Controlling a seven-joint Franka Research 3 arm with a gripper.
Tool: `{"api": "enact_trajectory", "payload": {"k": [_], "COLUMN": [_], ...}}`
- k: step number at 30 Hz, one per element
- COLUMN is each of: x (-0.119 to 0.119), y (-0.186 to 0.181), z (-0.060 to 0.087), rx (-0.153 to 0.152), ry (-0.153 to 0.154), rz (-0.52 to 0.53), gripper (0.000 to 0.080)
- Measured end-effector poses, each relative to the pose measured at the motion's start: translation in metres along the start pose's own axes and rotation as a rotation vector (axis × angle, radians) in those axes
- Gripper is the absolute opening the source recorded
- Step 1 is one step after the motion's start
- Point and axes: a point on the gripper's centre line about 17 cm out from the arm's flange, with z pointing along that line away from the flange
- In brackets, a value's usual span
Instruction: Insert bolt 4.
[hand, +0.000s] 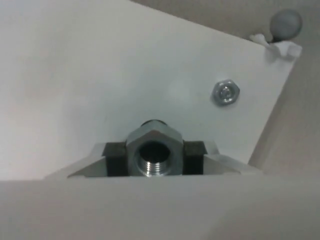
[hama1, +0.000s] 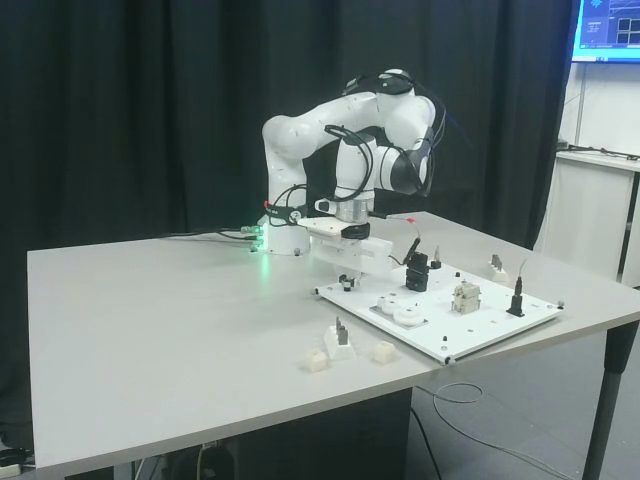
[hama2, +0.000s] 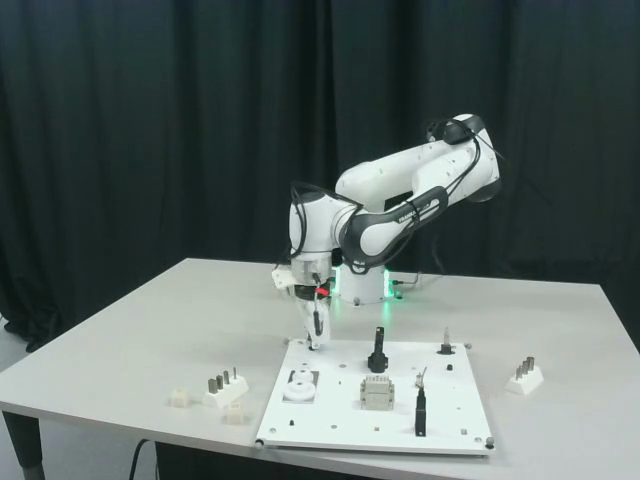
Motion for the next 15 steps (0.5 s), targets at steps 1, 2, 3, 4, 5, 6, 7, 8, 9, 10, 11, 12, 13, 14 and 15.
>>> {"api": "enact_trajectory", "payload": {"k": [1,2,3,4,5,6,7,8,9,10,11,12,13,14,15], "x": [0.0,0.0,0.0,0.0,0.0,0.0,0.0001,0.0001,0.0002,0.0002,0.0002,0.0003,0.0003,0.0004,0.0004], "y": [0.0,-0.0001,-0.0001,-0.0002,-0.0003,-0.0005,-0.0007,-0.0009,-0.001,-0.0011,-0.0013,-0.0014,-0.0015,-0.0016,-0.0017], "z": [0.0,0.0,0.0,0.0,0.0,0.0001,0.0001,0.0001,0.0001,0.0001,0.0001,0.0001,0.0001,0.0001,0.0001], "rx": [0.0,-0.001,-0.001,-0.001,-0.001,-0.001,-0.001,-0.001,-0.002,-0.002,-0.002,-0.002,-0.002,-0.002,-0.002], "ry": [0.0,0.0,0.0,0.001,0.001,0.001,0.002,0.003,0.003,0.004,0.004,0.005,0.005,0.005,0.006], "rz": [0.025,0.05,0.078,0.109,0.142,0.172,0.203,0.227,0.248,0.266,0.282,0.298,0.314,0.331,0.347], "gripper": [0.0226,0.0226,0.0226,0.0226,0.0226,0.0226,0.0226,0.0226,0.0226,0.0226,0.0226,0.0226,0.0226,0.0226,0.0226]}}
